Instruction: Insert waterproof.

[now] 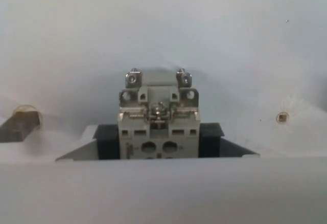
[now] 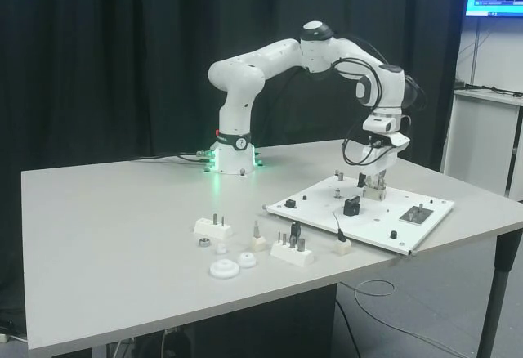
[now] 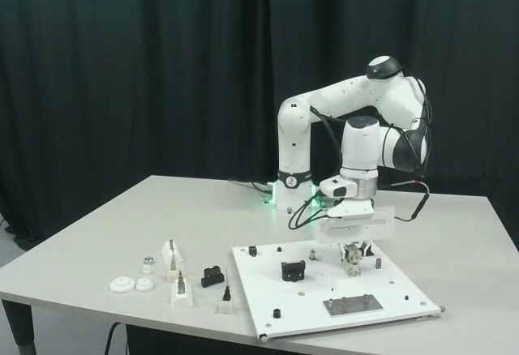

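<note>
Waterproof grey plastic connector (image 1: 158, 127) is sitting clamped in the gripper (image 1: 158, 142) (over the white board (image 1: 163, 40)).

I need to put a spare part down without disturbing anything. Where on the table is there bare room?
The grey table is bare across the wide stretch between the arm's base and the small white fixtures, out to the far edge. It is crowded around those fixtures and on the white board, where the gripper works.
</note>
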